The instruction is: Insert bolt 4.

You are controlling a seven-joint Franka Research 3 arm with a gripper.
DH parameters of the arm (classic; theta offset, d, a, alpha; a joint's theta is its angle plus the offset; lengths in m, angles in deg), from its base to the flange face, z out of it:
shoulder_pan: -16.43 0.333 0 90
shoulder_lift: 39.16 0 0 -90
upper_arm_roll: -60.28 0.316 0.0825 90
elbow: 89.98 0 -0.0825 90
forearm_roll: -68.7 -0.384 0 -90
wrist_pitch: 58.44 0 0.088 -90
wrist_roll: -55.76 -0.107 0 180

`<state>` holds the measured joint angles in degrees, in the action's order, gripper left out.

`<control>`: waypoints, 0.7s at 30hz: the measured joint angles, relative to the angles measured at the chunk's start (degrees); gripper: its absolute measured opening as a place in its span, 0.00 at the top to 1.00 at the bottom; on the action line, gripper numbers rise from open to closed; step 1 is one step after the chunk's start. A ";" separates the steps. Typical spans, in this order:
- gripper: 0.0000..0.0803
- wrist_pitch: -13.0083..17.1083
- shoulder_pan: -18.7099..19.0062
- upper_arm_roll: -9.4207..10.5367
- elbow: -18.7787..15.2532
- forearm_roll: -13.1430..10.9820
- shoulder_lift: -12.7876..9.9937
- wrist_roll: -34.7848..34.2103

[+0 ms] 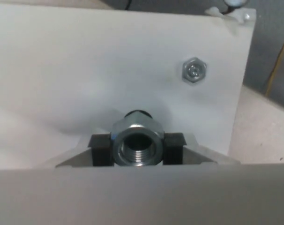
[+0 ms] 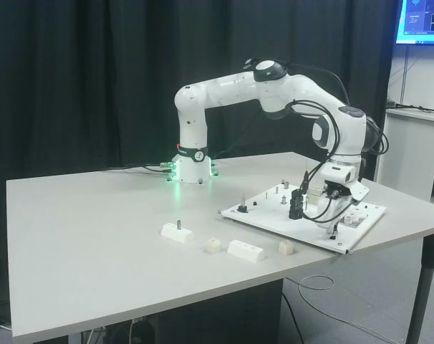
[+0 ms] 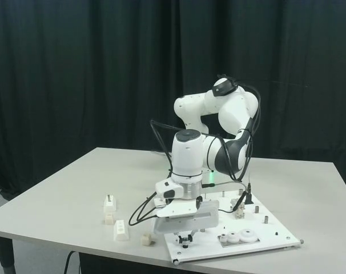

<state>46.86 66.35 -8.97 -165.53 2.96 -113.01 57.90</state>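
Gripper [image 1: 138, 151] fingers are pinched on a grey metal bolt [image 1: 136, 143], one black pad on each side of its hexagonal body; the wrist view looks straight into a threaded bore at the bolt's upper end. A dark tip shows just past the hexagon, at or just above the white board [image 1: 85, 70]; whether it touches cannot be told. In the second room view the gripper [image 3: 186, 238] hangs low over the board [image 3: 276, 231] close to its near edge, by the corner nearest the small white blocks [image 3: 121, 229] that sit on the grey table [image 3: 59, 194]. A hexagonal nut [image 1: 194, 70] lies flat on the board, well apart from the held bolt, near one board edge. Green light glows at the base of the white arm [image 2: 224, 92].
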 joint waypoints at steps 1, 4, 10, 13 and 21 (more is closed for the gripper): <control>0.72 -0.01 0.00 0.00 0.00 0.00 0.00 -0.97; 0.72 -0.01 0.02 0.01 0.00 -0.04 0.01 -4.43; 0.72 -0.04 0.02 0.04 -0.08 -0.28 0.06 -10.56; 0.72 -0.04 0.02 0.06 -0.20 -0.54 0.12 -13.22; 0.72 -0.04 0.00 0.06 -0.46 -1.13 0.23 -19.36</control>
<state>46.81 66.35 -8.91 -165.99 1.83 -112.79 38.54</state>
